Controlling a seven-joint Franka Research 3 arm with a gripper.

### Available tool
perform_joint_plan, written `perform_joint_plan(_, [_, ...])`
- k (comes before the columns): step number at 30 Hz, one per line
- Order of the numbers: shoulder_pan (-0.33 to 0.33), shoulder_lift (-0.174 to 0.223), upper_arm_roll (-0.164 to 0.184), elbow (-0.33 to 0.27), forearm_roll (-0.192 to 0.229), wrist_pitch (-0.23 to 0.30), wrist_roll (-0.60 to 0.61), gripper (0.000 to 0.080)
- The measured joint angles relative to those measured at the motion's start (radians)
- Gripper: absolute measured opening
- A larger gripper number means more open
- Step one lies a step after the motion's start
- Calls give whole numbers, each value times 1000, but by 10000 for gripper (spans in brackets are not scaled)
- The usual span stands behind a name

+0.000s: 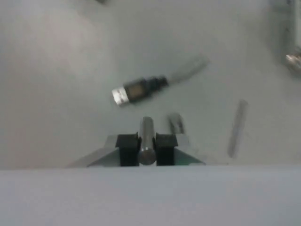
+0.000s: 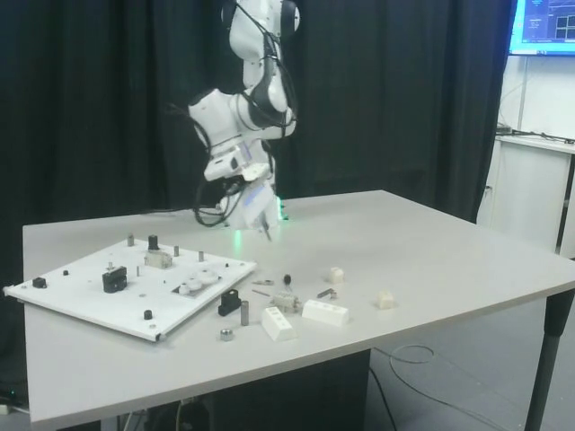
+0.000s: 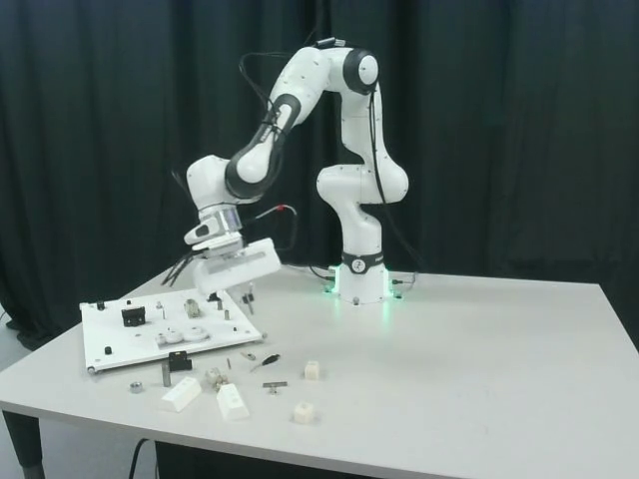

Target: Place round peg 2.

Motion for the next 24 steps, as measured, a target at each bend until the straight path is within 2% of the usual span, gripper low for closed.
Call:
perform_joint_plan(8, [20,-24,97,-39,30,71,218,74])
perform_joint_plan(16, [26,-26,228,-47,32,165,454,74])
perform_joint_plan(24, [26,-15,356,-49,27,291,714,74])
